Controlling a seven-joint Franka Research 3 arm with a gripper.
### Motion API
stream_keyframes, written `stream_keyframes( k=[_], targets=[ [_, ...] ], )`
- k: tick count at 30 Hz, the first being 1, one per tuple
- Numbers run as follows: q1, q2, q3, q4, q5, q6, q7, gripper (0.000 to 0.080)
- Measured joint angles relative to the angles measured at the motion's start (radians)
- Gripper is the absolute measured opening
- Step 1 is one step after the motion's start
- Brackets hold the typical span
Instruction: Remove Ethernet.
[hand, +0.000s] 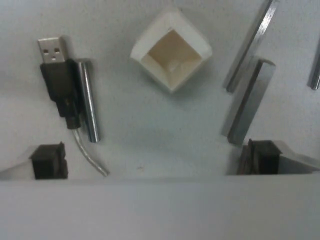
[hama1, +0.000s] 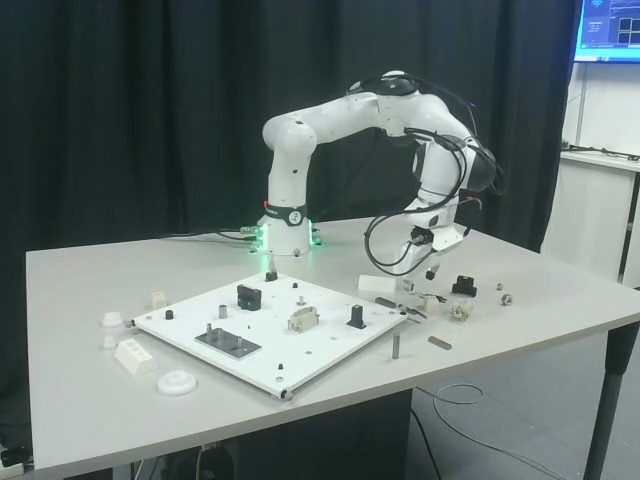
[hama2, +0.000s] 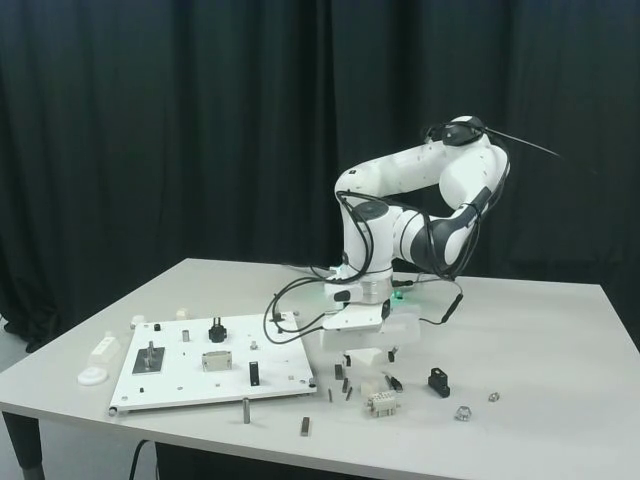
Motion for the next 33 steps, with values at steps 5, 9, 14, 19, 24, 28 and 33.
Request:
stream_keyframes(
  k=[5,9,14,19,24,28,33],
  targets=[
    [0.0,0.0,-0.007,0.002,0.0,-0.004,0.0,0.0797],
    [0.0,0.0,-0.011,0.003,-0.001,-0.006,0.0,0.08],
    [0.0,0.0,-0.016,0.004,-0.002,-0.007,0.0,0.08],
    [0.0,0.0,-0.022,0.004,-0.009,-0.007,0.0,0.08],
    [-0.001,0.0,-0.03,0.004,-0.016,-0.007,0.031,0.08],
    [-0.001,-0.001,-0.035,0.005,-0.021,-0.007,0.04,0.08],
    [-0.001,-0.001,-0.037,0.006,-0.028,-0.007,0.039,0.08]
  ],
)
